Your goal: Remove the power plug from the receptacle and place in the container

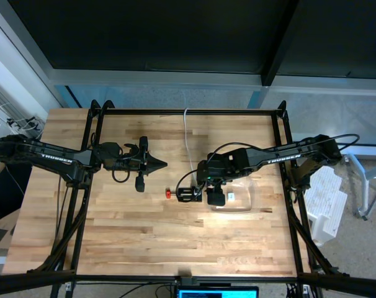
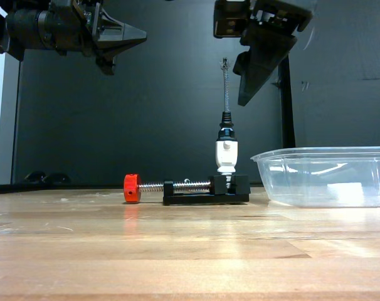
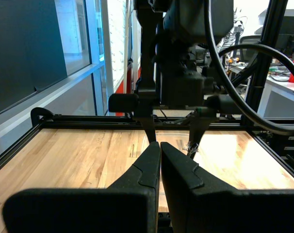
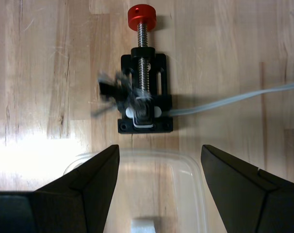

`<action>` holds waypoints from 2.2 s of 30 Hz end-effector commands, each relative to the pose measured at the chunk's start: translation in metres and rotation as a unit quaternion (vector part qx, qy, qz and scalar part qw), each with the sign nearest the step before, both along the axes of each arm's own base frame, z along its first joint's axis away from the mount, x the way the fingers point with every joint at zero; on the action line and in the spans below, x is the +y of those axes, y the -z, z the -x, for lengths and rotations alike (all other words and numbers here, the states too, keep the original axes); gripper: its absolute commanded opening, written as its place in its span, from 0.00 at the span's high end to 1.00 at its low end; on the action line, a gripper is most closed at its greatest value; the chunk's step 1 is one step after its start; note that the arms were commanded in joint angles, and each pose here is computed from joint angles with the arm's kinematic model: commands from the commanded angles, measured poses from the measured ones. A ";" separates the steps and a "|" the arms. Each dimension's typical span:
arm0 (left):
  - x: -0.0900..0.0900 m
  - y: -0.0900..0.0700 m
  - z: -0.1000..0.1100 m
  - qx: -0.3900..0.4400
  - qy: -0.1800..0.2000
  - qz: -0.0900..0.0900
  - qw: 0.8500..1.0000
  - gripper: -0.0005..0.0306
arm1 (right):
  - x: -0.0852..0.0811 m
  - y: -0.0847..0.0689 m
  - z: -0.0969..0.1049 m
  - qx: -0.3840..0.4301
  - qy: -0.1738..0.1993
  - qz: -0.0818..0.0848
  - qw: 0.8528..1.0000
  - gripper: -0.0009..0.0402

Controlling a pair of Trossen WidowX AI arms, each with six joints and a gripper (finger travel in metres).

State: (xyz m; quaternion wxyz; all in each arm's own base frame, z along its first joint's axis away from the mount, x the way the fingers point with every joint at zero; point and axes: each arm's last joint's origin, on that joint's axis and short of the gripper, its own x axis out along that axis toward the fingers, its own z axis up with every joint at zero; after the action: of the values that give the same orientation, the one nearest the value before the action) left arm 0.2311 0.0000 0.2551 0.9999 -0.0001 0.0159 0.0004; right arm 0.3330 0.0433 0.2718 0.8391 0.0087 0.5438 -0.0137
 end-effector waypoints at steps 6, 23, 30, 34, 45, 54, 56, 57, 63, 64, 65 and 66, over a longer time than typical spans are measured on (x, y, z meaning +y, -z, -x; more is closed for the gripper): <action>0.000 0.000 0.000 0.000 0.000 0.000 1.000 0.98 | 0.004 0.008 -0.016 0.020 0.004 0.001 1.000 0.40; 0.000 0.000 0.000 0.000 0.000 0.000 1.000 0.98 | 0.010 0.032 -0.037 0.035 0.005 0.007 0.999 0.41; 0.000 0.000 0.000 0.000 0.000 0.000 1.000 0.98 | 0.011 0.038 -0.040 0.038 0.000 0.012 0.999 0.44; 0.000 0.000 0.000 0.000 0.000 0.000 1.000 0.98 | 0.011 0.038 -0.040 0.038 -0.005 0.014 0.999 0.46; 0.000 0.000 0.000 0.000 0.000 0.000 1.000 0.98 | 0.011 0.045 -0.039 0.038 -0.006 0.015 0.999 0.55; 0.000 0.000 0.000 0.000 0.000 0.000 1.000 0.98 | 0.011 0.045 -0.040 0.033 -0.006 0.014 0.999 0.66; 0.000 0.000 0.000 0.000 0.000 0.000 1.000 0.98 | 0.011 0.044 -0.041 0.029 -0.007 0.014 0.999 0.68; 0.000 0.000 0.000 0.000 0.000 0.000 1.000 0.98 | 0.011 0.044 -0.041 0.028 -0.007 0.014 0.999 0.70; 0.000 0.000 0.000 0.000 0.000 0.000 1.000 0.98 | 0.010 0.044 -0.041 0.028 -0.007 0.014 0.999 0.81; 0.000 0.000 0.000 0.000 0.000 0.000 1.000 0.98 | 0.010 0.044 -0.041 0.028 -0.007 0.014 0.999 0.83; 0.000 0.000 0.000 0.000 0.000 0.000 1.000 0.98 | 0.010 0.044 -0.041 0.028 -0.007 0.014 0.999 0.85; 0.000 0.000 0.000 0.000 0.000 0.000 1.000 0.98 | 0.010 0.044 -0.041 0.028 -0.007 0.014 0.999 0.86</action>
State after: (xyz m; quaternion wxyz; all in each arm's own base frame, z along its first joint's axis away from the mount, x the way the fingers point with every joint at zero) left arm 0.2311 0.0000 0.2552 0.9999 -0.0001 0.0157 0.0004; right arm 0.3742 0.0535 0.2272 0.8232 -0.0077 0.5675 -0.0153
